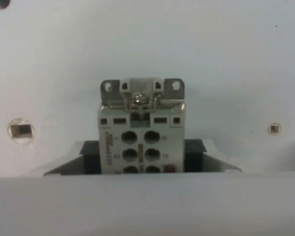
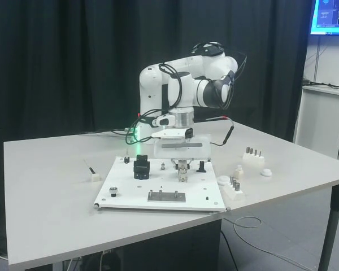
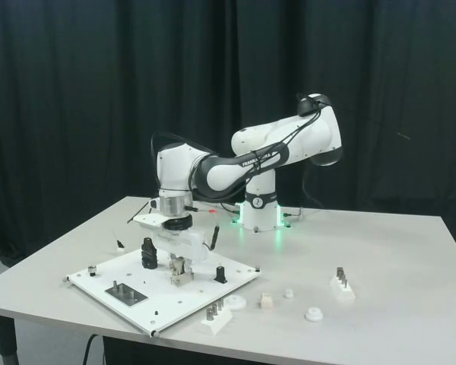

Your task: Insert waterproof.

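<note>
Your hand [image 2: 182,160] hangs directly above the waterproof connector [image 1: 141,132], which stands upright on the white board [image 2: 130,189] lying on the grey tabletop [image 2: 45,169]. You cannot tell from any view whether the hand is open or closed. Seen from the wrist, the connector shows round sockets in two columns and a metal bracket [image 1: 142,93] at its far end. A black block [image 2: 141,167] stands on the board just beside the connector.
</note>
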`<act>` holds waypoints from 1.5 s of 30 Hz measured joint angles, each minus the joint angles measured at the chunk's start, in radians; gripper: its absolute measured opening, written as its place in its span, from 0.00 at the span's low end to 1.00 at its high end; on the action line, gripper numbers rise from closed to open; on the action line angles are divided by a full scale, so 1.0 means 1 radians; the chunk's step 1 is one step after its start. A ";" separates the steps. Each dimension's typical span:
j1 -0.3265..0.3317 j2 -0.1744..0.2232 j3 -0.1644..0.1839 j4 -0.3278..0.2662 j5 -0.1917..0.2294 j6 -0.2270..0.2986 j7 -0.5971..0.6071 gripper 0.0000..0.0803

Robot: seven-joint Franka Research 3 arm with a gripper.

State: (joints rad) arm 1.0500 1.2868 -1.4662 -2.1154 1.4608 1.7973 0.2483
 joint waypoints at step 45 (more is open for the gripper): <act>0.000 0.001 -0.002 0.006 -0.013 -0.019 0.037 0.39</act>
State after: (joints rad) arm 1.0499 1.2879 -1.4686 -2.1094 1.4474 1.7781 0.2857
